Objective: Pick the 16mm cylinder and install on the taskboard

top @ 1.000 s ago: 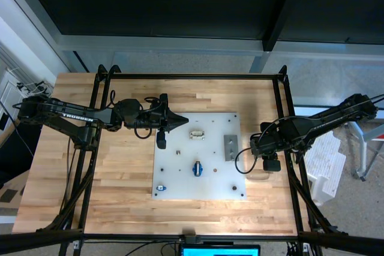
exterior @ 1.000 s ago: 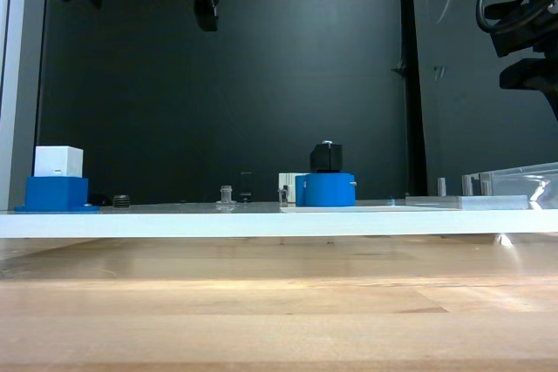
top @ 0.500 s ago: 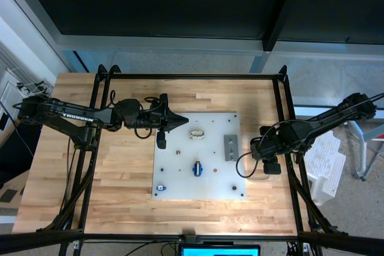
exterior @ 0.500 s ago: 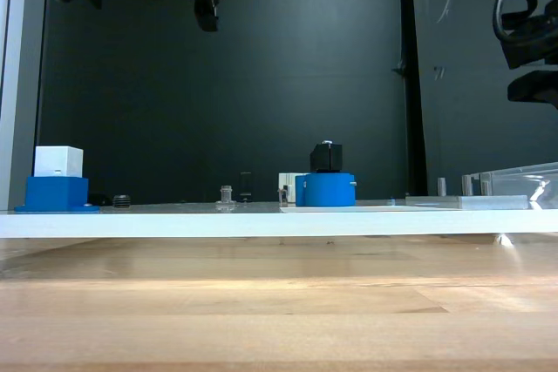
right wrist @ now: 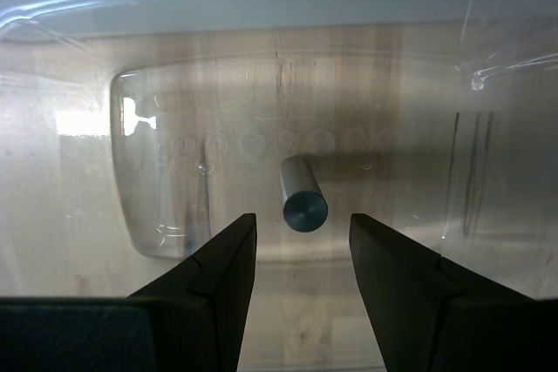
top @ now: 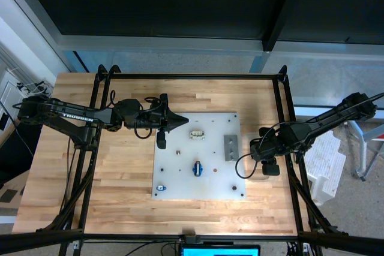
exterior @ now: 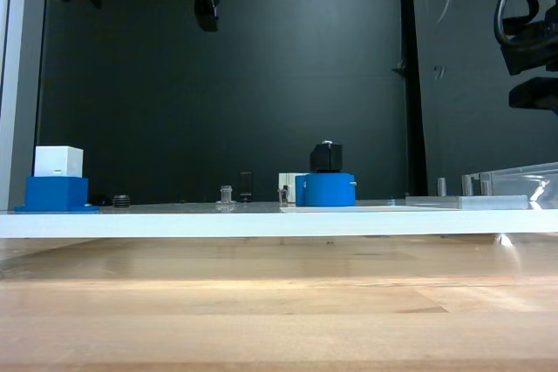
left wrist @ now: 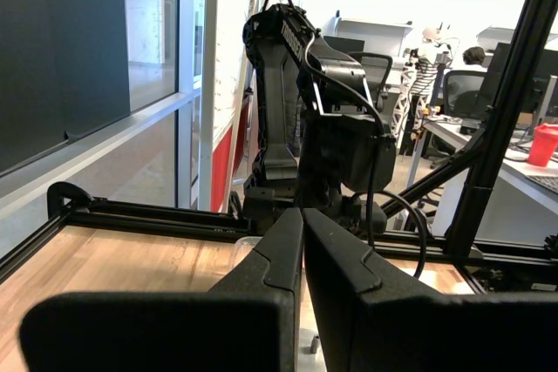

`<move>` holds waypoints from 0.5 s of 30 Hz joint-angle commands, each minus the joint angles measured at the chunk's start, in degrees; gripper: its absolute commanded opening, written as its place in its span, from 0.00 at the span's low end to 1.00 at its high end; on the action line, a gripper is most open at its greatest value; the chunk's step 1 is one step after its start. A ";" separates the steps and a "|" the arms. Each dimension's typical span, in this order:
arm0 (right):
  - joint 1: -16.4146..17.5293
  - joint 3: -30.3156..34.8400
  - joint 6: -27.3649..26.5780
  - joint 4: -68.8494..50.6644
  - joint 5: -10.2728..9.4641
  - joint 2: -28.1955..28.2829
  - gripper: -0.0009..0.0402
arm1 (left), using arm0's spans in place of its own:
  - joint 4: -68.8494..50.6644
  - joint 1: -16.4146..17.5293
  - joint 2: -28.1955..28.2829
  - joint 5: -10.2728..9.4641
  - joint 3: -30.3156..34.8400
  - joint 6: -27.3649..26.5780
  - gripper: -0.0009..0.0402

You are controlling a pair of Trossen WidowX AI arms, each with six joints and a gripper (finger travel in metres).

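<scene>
Wooden tabletop (top: 120,166) inside a black frame, dark wall behind, white taskboard (top: 180,169) flat at the middle. Early in the job, by the look of it: nothing gripped, nothing installed.

Just beside the board's right edge, above a clear plastic tray (right wrist: 174,111): right gripper (top: 270,168), pointing down, jaws spread wide with nothing between them yet. On the wrist camera, in line with that gap and just beyond the fingertips (right wrist: 228,250): the 16mm cylinder (right wrist: 302,192), lying on its side on the tray floor, alone in its pocket, untouched.

Left to do, presumably: drop down, close on the peg, lift clear of the tray wall, carry across to the board, find the matching hole, press in. Which hole, impossible to tell from here.

Parked high over the board's far left corner: left gripper (top: 183,120), level, jaws pressed together on nothing.

On the board: grey metal block (top: 230,147) near the right edge, cream connector (top: 197,134) toward the far side, blue fitting (top: 197,168) at the centre, small blue-and-white piece (top: 159,189) at the near left corner.

Likely obstacles on the way over: tray rim and grey block, both between tray and holes. Round peg on slick plastic, so apt to roll if nudged off-centre.
</scene>
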 commanded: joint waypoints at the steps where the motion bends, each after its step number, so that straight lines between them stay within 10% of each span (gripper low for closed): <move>1: 0.09 -0.33 0.15 0.17 0.04 0.00 0.38 | 0.02 0.00 0.00 0.00 0.02 0.02 0.02; 15: 0.46 -2.60 1.60 2.36 0.00 0.00 0.38 | 0.02 0.00 0.00 0.00 0.02 0.02 0.02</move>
